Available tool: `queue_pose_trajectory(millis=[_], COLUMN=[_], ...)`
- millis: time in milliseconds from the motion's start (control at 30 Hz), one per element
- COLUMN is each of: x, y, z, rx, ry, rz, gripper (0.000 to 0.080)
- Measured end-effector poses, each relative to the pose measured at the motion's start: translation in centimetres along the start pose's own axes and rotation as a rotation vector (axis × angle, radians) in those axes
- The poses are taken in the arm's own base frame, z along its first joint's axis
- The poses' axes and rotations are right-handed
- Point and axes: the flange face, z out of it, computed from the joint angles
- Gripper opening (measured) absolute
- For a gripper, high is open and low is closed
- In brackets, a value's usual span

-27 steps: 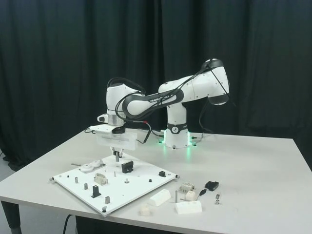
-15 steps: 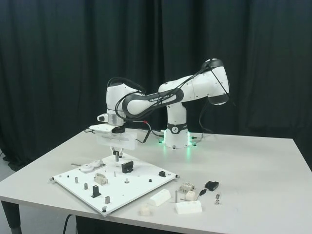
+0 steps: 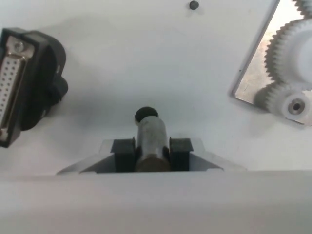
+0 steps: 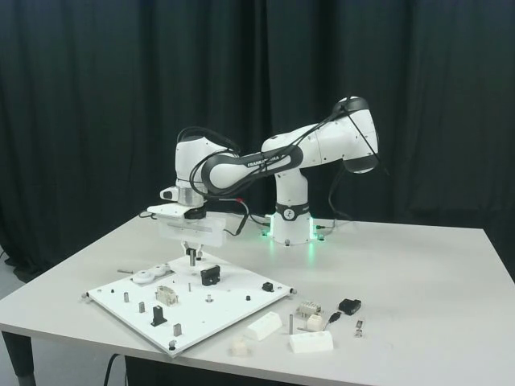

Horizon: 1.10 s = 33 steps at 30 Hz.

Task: Place round peg 4.

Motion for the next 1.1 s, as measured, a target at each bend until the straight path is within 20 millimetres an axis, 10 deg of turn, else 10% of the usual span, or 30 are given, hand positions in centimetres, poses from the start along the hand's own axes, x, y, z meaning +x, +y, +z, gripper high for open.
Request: queue_pose_trajectory(millis=[1100], x=[2.4], y=[3.3], z=[-1.3], rx=[-0.055], ry=[0.11], rz=[-0.002], gripper=[0.0145])
